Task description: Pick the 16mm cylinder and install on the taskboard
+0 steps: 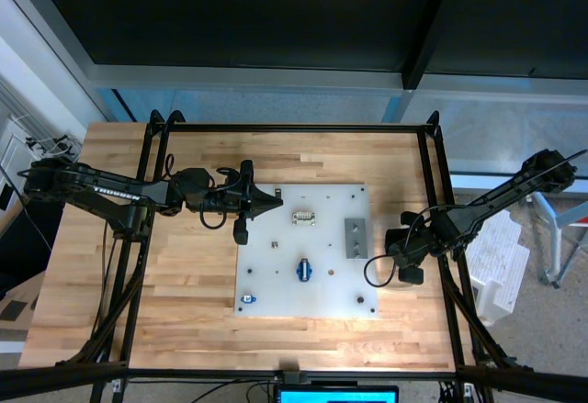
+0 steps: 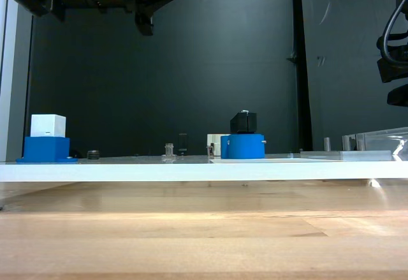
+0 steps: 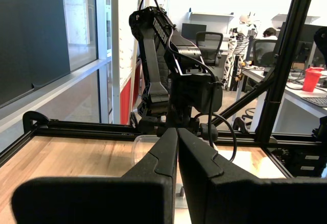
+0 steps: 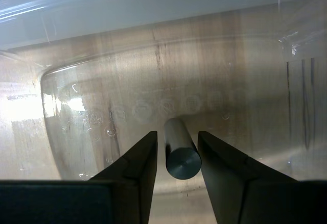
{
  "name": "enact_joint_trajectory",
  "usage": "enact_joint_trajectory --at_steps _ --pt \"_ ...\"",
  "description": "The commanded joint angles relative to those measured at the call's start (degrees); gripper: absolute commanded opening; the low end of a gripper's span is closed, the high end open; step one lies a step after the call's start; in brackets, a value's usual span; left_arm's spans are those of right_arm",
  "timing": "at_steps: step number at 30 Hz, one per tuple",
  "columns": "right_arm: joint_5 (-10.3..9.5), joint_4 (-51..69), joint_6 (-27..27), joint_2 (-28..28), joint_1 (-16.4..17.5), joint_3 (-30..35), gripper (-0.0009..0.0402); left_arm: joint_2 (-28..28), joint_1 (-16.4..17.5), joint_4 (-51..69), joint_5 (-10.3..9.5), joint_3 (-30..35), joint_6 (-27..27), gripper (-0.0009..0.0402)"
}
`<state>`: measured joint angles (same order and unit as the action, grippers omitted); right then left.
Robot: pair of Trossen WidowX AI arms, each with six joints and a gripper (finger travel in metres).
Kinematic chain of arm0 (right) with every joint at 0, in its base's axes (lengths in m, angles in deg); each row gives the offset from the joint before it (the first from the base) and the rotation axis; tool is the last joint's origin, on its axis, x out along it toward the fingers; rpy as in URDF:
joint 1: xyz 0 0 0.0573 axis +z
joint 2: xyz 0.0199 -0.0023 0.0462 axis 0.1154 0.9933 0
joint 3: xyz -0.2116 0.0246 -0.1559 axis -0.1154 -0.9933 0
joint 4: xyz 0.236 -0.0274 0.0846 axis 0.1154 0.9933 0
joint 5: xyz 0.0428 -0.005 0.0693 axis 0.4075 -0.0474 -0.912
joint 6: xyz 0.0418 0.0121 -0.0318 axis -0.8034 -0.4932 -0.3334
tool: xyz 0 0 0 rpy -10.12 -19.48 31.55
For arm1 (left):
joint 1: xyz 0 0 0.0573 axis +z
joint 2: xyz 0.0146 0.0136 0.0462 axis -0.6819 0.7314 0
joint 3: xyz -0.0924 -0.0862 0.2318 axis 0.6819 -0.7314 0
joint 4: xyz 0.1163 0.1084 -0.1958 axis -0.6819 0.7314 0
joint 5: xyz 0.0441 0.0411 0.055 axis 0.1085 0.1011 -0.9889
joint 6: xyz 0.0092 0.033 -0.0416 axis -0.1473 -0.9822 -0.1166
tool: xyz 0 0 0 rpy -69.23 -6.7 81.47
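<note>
Right gripper (image 4: 177, 133): jaws part open, astride the 16mm cylinder (image 4: 180, 155) lying in clear tray (image 4: 76, 106) at 3 o'clock of taskboard (image 1: 276, 279). Left gripper (image 1: 274, 203): jaws closed, empty, above taskboard's 10 o'clock corner

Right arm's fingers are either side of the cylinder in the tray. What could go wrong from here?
1. The 16mm cylinder lies on its side between the right gripper's open fingers, with gaps on both sides. An uneven close may roll it or squirt it away.
2. The clear tray's curved wall sits close, so the fingers could catch it when lifting.
3. The left gripper, shut, hangs over the taskboard's left edge and might crowd the approach.
</note>
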<state>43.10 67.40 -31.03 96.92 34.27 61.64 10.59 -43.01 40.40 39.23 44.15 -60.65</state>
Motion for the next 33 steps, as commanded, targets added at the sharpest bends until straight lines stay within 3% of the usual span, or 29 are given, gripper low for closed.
enact_joint_trajectory --at_steps 1,17,33 --pt "0.00 -0.02 0.00 0.02 0.00 0.02 0.0077 0.00 0.00 -0.02 0.00 0.00 -0.02 0.0000" --pt "-0.20 0.68 0.00 0.00 0.00 0.90 0.0001 0.00 0.00 -0.02 -0.02 0.00 -0.02 0.0000" --pt "-0.11 15.65 -0.22 0.02 0.00 17.05 0.0002 0.00 0.00 -0.02 0.00 0.00 -0.02 0.0000"
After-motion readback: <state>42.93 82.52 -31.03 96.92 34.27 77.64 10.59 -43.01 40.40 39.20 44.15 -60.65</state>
